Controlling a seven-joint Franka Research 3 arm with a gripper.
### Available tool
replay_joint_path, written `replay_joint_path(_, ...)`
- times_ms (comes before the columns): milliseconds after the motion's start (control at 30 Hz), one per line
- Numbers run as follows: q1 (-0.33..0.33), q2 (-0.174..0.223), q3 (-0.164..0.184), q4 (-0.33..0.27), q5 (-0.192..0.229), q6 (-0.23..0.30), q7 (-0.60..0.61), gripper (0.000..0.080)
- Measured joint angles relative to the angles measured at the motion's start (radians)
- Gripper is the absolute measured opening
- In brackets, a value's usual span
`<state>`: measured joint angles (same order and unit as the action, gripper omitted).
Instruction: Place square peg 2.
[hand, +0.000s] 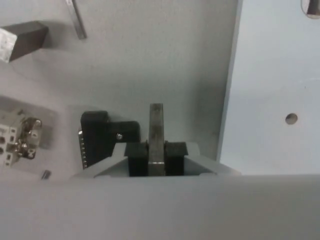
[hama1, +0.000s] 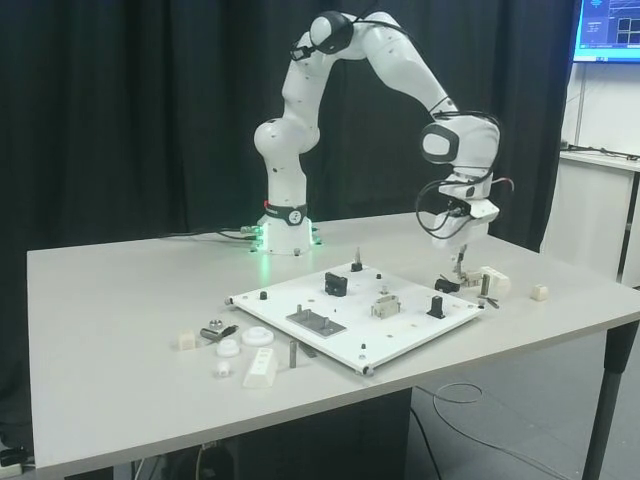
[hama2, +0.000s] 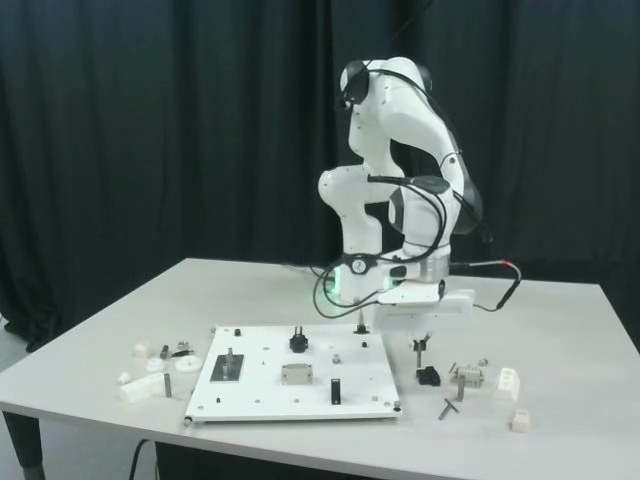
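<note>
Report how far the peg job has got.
Done: the gripper is shut on the square peg, which looks lifted above the grey table beside the white board. In hand: the peg hangs over the table just off the board's edge, near a black connector. Left: carry it over the board, lower it into its hole, which I cannot pick out, and release.

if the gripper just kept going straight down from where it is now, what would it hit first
Probably the bare grey table. The gripper, shut on a peg, hangs between the white board and a black connector. The peg's tip would likely land first, though depth is unclear.
</note>
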<state>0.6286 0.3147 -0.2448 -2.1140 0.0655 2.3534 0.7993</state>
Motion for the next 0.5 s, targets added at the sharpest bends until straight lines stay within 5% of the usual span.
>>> replay_joint_path(500,-0.002,0.115,0.007,0.113,0.004,-0.082,-0.021,0.0065)
